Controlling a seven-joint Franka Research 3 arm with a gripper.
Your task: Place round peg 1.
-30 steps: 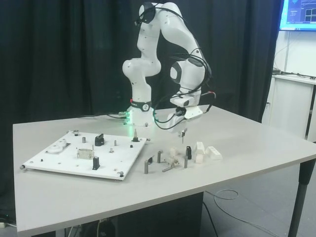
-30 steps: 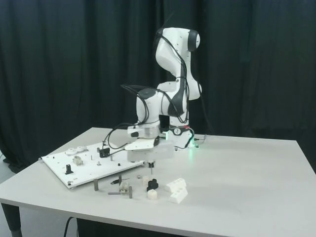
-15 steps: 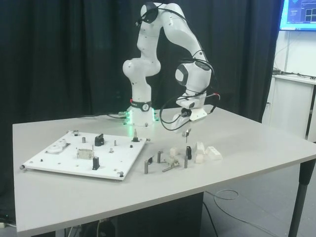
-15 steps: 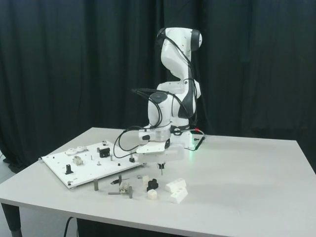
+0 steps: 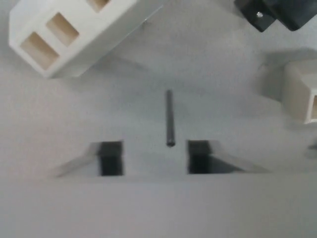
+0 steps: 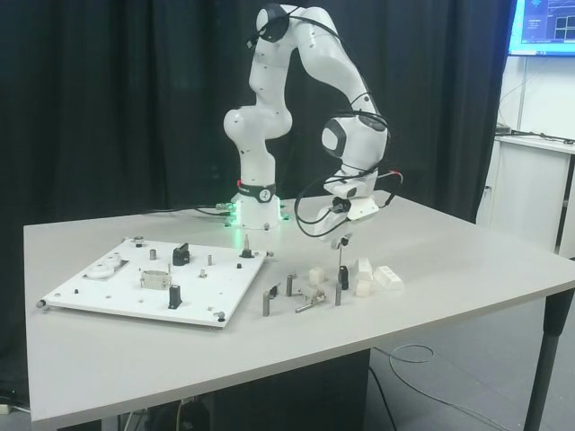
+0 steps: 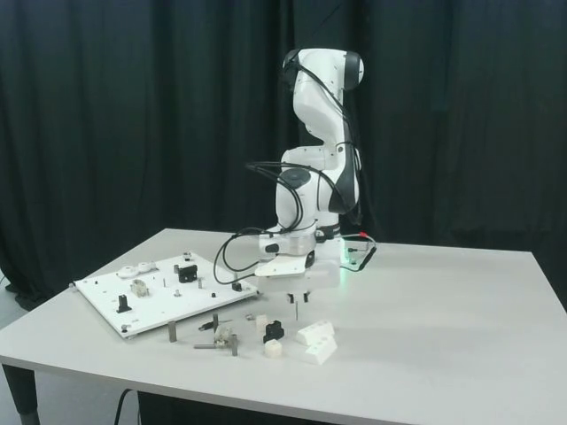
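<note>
**One thin peg held upright, clear of the board**

The gripper was closed on round peg 1, which hung straight down over the grey table. It was among loose parts, near a white block and a black piece. The white board lay well to the left. Doing this step well probably meant keeping the peg vertical, lifting it clear of the loose parts, and lowering it slowly once it was lined up.
</note>
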